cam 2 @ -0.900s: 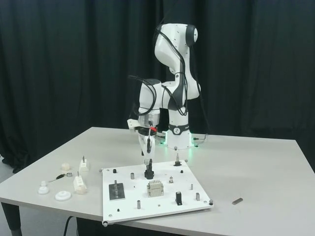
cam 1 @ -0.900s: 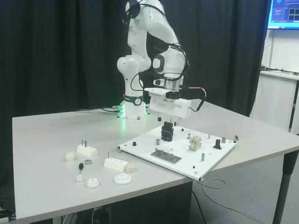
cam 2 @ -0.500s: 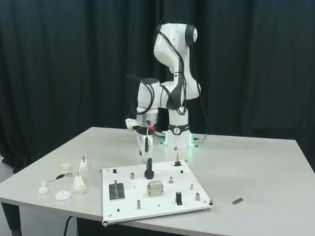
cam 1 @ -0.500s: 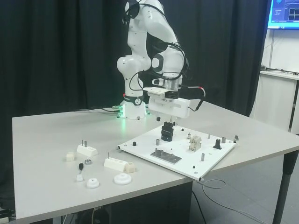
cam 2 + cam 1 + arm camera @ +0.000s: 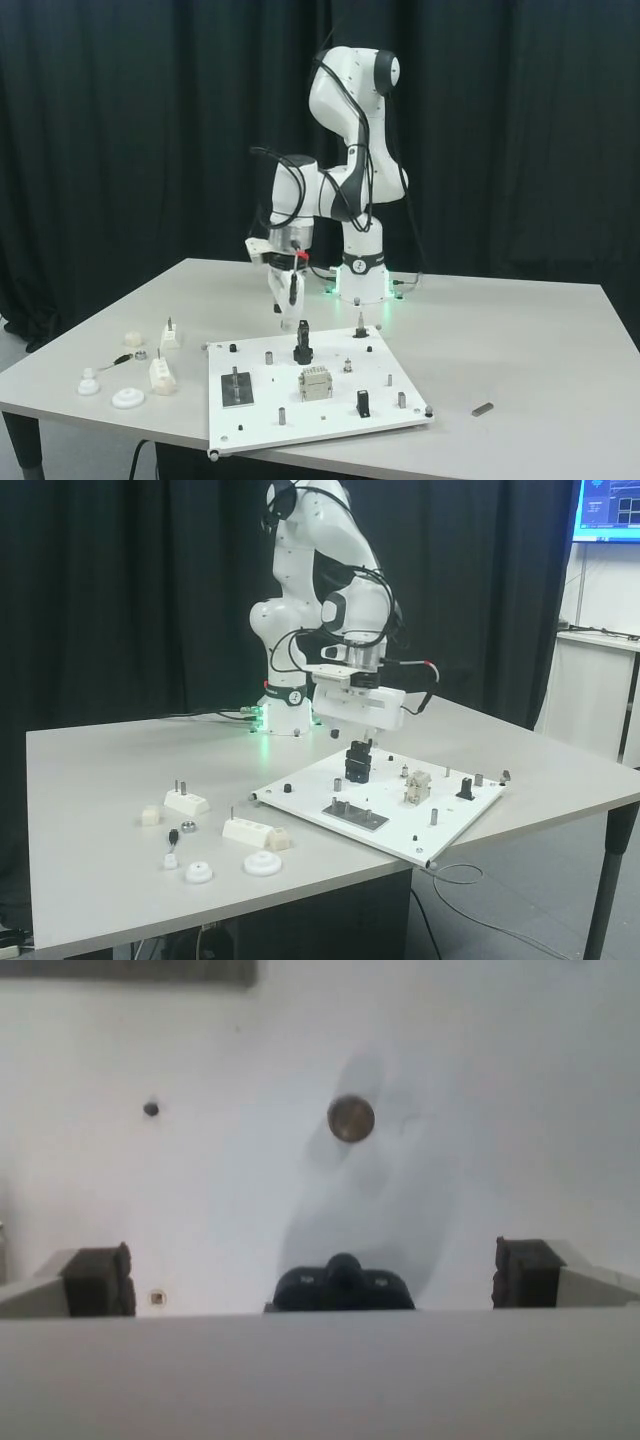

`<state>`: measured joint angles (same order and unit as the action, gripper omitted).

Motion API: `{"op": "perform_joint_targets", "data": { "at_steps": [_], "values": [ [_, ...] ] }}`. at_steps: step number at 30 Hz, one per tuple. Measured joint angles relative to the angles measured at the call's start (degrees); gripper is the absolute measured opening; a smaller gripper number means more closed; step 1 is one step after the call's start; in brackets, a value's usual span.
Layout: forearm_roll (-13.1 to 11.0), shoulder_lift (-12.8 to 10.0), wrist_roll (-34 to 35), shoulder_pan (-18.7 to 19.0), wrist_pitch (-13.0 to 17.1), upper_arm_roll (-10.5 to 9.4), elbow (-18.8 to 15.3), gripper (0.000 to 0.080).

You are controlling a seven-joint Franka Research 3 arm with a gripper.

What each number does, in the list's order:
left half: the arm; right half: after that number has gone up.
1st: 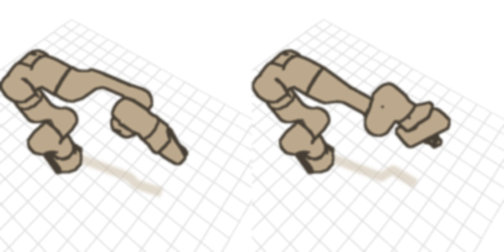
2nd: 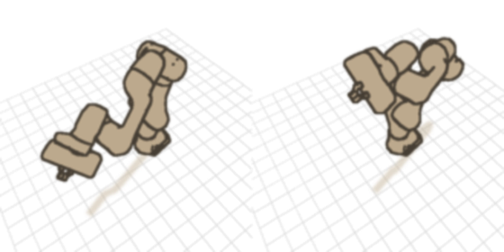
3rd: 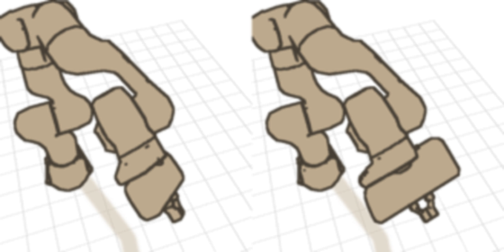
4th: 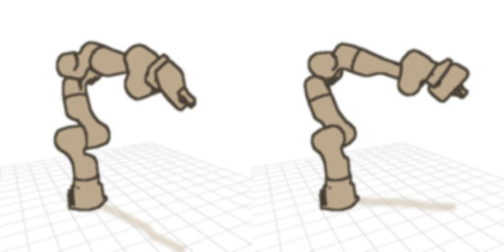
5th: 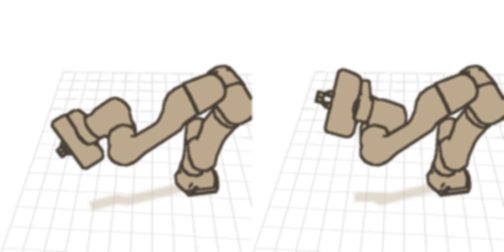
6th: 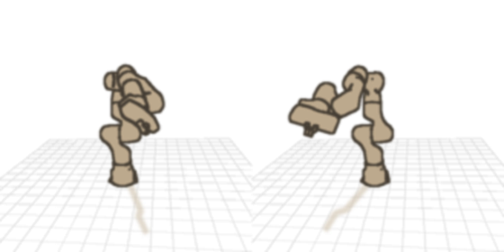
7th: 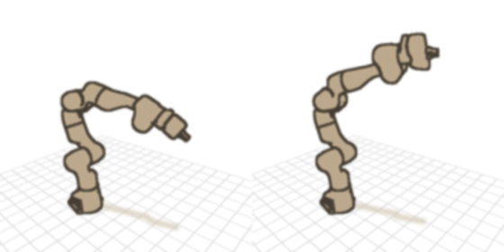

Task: Pick medium gear.

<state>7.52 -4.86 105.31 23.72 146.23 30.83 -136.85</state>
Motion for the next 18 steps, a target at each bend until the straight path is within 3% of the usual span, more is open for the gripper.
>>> {"op": "perform_joint_targets", "data": {
  "at_steps": [18],
  "values": [
    [0.0,0.23,-8.2,-2.78,-0.11,0.04,2.18,0.08]
  ]
}}
